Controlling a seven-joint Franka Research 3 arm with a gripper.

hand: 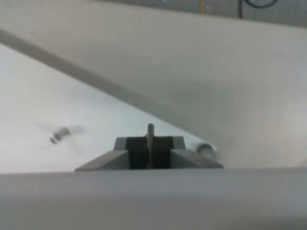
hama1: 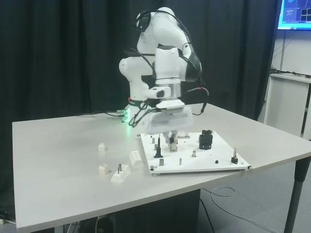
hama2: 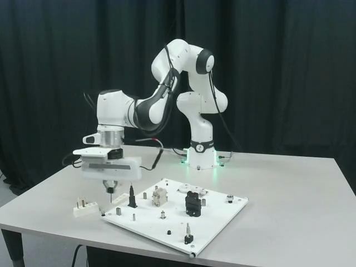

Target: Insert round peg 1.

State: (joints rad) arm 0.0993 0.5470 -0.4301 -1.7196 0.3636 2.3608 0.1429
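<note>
Wrist view: two grey fingers (hand: 115, 160) closed on a thin grey round metal peg (hand: 150, 141), the peg upright between them with its tip sticking out past the pads. Behind it, the white flat board (hand: 57, 96), its edge running diagonally, and the grey tabletop (hand: 230, 72) beyond. One small blurred grey stud (hand: 58, 135) on the board, another rounded grey part (hand: 205, 148) just beside the fingers.

First room view: white arm folded down over the board (hama1: 214, 162), which lies at the tabletop (hama1: 58, 141) edge nearest this camera. Gripper (hama1: 171, 141) hangs low over the board's part nearest the arm's base, fingers pointing down; the peg is too small to make out here. On the board: black upright post on a black foot (hama1: 158, 149) just beside the gripper, black blocky part (hama1: 205, 140) farther along, small black-footed pin (hama1: 233, 158) near the board's far corner. Off the board, on the bare tabletop: white holder block with a grey pin (hama1: 120, 173), two small white blocks (hama1: 102, 169) and (hama1: 101, 146).

Second room view: gripper (hama2: 110, 188) above the board (hama2: 222, 214) corner nearest the white holder block (hama2: 86, 207), peg (hama2: 110, 196) pointing down, tip close to the board surface; contact cannot be told. Black post (hama2: 132, 197) just beside it. Green light at the arm's base (hama2: 201, 157).
</note>
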